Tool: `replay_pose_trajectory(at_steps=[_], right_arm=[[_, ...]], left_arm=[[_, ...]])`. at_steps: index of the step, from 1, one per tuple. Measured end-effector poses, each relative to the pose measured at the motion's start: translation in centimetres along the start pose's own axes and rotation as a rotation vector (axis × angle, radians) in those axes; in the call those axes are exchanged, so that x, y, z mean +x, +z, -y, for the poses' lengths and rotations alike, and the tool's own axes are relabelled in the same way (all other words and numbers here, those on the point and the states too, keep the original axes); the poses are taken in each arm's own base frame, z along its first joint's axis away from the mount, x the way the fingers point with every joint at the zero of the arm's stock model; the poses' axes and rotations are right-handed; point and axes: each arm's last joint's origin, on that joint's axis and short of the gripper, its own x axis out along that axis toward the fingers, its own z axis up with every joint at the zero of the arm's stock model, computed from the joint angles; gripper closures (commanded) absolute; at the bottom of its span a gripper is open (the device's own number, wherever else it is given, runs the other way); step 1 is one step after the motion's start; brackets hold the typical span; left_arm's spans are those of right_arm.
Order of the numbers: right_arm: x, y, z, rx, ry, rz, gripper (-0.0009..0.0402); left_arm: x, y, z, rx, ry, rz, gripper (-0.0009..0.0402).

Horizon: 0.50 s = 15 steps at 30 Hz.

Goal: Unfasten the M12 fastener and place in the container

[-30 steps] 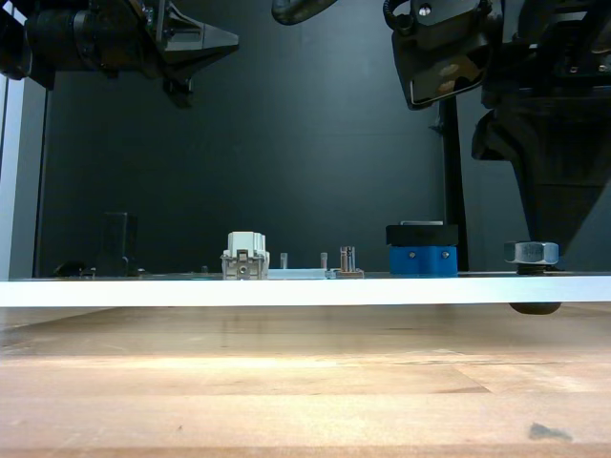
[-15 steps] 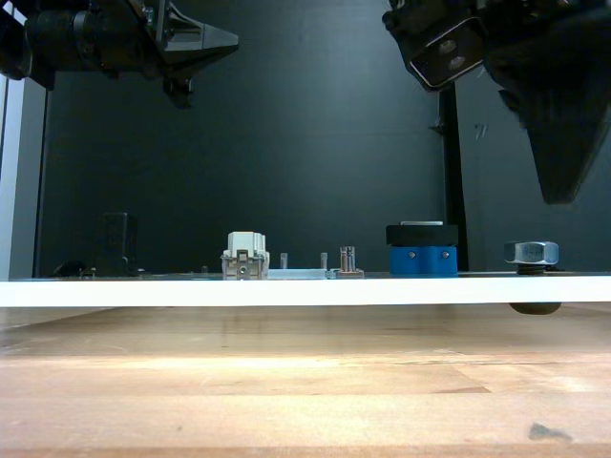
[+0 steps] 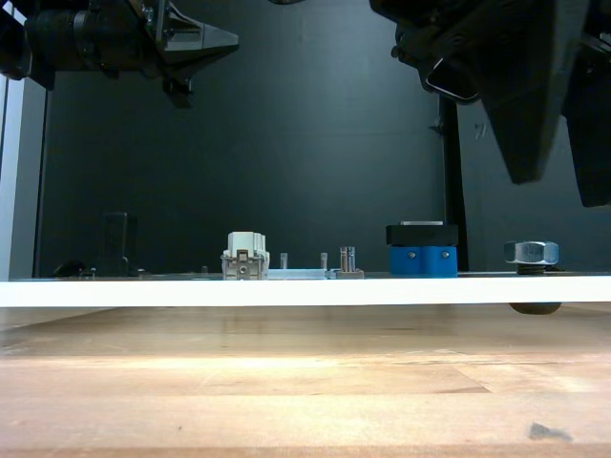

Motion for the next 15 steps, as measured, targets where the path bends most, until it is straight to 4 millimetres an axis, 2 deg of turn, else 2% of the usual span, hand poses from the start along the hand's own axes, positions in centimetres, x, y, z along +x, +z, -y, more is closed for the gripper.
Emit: replay_pose_trajectory(at_steps=[7, 15], right_arm=[[0.8, 0.1, -0.9, 0.060, -0.005, 0.002, 0.0144], [2.1, 0.8, -1.1, 0.105, -0.024, 0.012, 0.0166]], left_arm=[[0.0, 0.0, 0.0, 0.000, 0.000, 0.000, 0.0393], [0.0, 0.0, 0.0, 0.000, 0.000, 0.001, 0.0393]])
